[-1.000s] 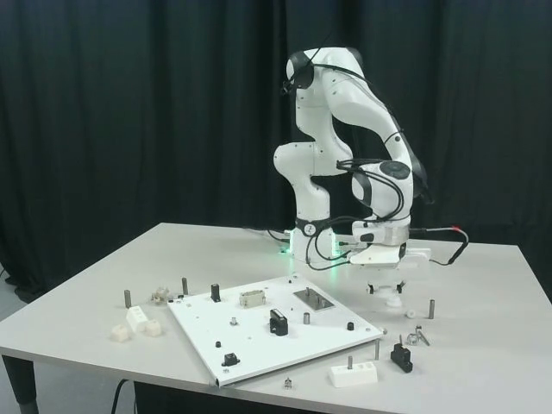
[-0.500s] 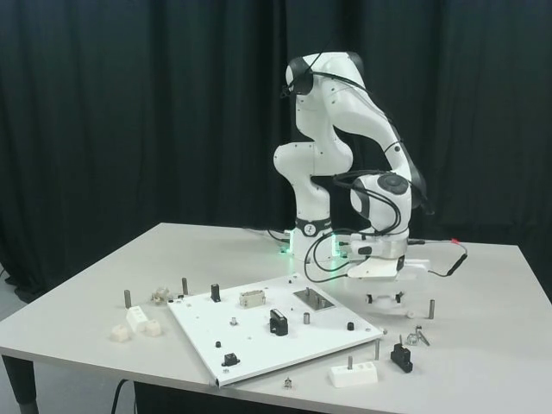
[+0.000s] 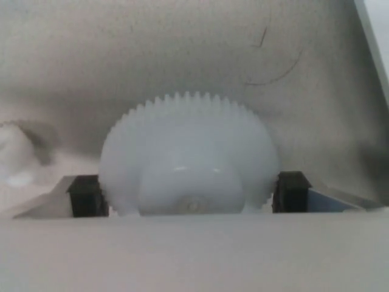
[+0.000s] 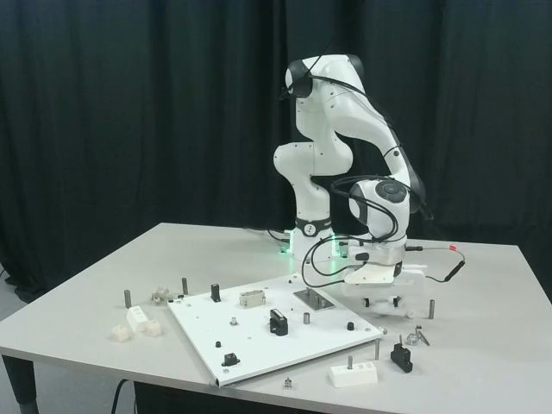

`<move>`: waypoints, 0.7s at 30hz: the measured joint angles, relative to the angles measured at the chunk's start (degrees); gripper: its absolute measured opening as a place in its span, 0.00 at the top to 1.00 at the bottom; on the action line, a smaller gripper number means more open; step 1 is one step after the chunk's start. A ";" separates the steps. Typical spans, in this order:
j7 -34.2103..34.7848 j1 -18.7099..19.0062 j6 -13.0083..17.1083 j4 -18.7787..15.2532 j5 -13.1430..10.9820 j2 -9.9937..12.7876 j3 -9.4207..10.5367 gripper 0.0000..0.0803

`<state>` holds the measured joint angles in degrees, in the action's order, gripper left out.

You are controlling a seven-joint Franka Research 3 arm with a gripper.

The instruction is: Place large gear.

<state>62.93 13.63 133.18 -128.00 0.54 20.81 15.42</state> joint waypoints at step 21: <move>0.34 0.42 -9.22 4.29 0.00 -0.56 -1.21 0.01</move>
<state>63.27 14.05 123.96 -123.70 0.54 20.25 14.21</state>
